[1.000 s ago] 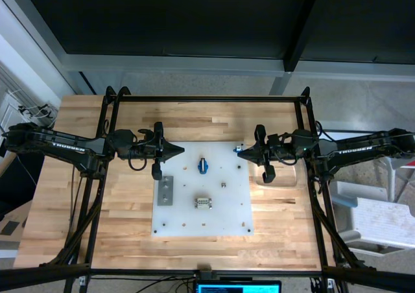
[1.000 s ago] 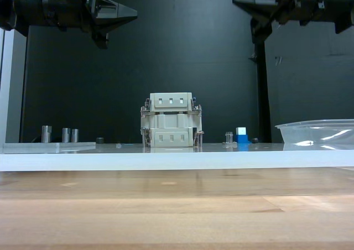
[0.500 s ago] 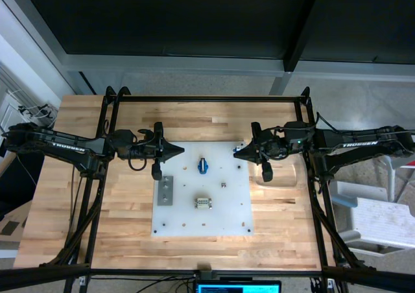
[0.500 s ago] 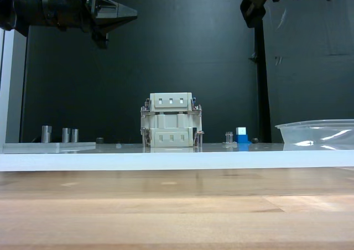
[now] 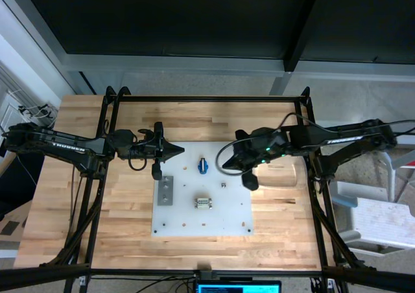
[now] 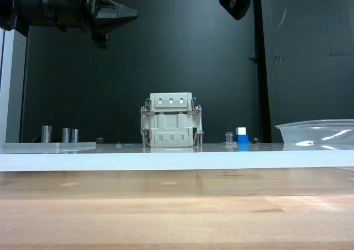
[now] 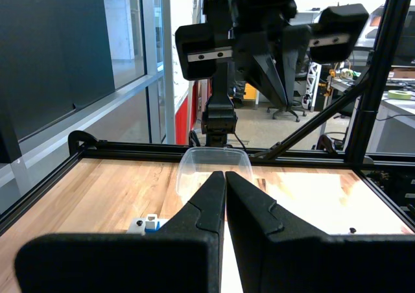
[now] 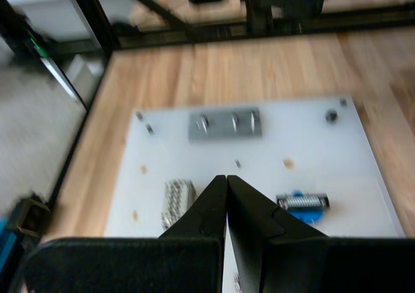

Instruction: Remove the HAN10-E connector and place it in the container

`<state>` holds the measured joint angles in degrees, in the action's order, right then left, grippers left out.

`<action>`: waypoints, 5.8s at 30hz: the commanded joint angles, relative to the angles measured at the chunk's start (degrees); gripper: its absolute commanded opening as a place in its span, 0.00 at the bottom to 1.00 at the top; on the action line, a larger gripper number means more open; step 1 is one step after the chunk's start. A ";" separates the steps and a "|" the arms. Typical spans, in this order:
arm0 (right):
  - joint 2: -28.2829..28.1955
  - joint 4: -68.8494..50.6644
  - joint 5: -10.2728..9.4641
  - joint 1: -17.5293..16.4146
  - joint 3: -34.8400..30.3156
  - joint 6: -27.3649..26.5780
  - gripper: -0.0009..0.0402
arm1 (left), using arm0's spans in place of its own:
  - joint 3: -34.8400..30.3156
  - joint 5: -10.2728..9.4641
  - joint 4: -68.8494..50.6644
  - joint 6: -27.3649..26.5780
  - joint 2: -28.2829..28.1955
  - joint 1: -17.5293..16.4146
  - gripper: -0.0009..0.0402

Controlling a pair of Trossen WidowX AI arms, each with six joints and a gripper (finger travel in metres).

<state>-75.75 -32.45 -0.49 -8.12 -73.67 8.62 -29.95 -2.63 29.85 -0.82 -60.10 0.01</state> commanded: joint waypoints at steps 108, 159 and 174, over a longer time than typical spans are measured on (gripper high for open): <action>-52.94 -30.34 2.43 -8.39 -42.07 6.93 0.61 | 0.00 0.00 0.02 0.02 0.00 0.00 0.02; -46.07 -34.32 2.03 -8.02 -41.24 6.71 0.09 | 0.00 0.00 0.02 0.02 0.00 0.00 0.02; -31.76 -26.38 2.05 -6.10 -20.55 8.07 0.09 | 0.00 0.00 0.02 0.02 0.00 -0.02 0.02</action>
<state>-108.73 -59.51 1.54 -14.33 -96.03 16.29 -29.93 -2.63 29.87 -0.82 -60.10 0.01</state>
